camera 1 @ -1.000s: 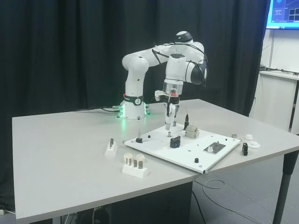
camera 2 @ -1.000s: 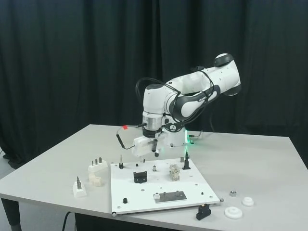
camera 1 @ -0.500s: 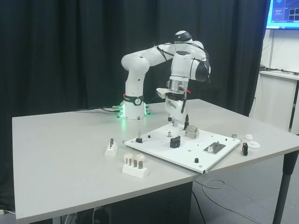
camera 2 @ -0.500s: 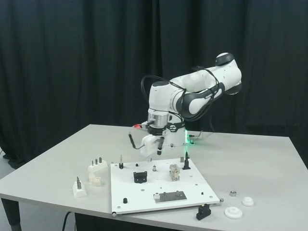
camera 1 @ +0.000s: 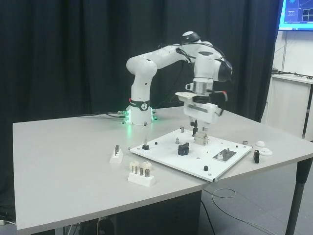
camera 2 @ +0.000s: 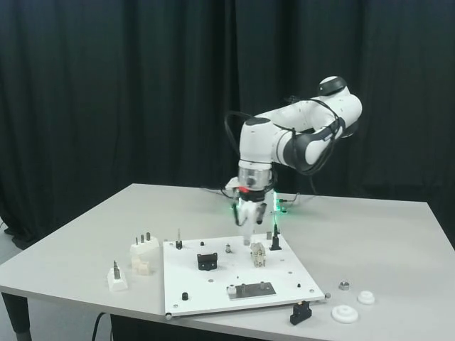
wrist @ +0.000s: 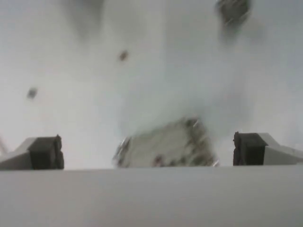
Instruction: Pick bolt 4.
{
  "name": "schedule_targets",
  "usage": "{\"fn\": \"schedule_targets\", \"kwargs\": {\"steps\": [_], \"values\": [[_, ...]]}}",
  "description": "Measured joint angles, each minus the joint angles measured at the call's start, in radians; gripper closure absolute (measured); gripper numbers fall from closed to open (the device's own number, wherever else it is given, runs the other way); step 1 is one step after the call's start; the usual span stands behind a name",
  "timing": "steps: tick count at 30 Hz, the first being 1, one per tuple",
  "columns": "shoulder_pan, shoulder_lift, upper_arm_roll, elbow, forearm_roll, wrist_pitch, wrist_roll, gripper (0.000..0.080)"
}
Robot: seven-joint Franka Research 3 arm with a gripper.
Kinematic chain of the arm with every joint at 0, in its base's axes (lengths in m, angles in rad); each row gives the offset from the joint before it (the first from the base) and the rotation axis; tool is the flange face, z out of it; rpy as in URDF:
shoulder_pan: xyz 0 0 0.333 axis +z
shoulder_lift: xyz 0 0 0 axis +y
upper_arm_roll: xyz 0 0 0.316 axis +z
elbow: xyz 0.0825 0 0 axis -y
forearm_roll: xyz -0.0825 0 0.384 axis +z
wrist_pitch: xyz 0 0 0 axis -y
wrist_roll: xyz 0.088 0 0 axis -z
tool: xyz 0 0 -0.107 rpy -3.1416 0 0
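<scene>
Tool [camera 2: 253,239], fingers spread and empty, hovers above the white board [camera 2: 213,295] on the tabletop [camera 2: 398,256], positioned to descend on a bolt.

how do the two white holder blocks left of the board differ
The smaller holder block carries one upright pin and sits nearest the table's front edge; the bigger holder block carries several pins and sits farther back, closer to the white board. Both are white, rest on the grey table and are off the board.
</scene>
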Motion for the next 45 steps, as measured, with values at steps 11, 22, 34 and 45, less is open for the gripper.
{"fn": "schedule_targets", "kwargs": {"steps": [11,22,34,45], "values": [[-0.045,0.001,0.095,0.156,0.085,0.036,-0.063,0.0003],[-0.118,0.002,0.193,0.382,0.106,0.037,-0.065,0.0003],[-0.125,0.003,0.240,0.564,0.021,-0.004,0.037,0.0003],[-0.114,0.004,0.284,0.637,-0.088,-0.032,0.156,0.0003]]}}
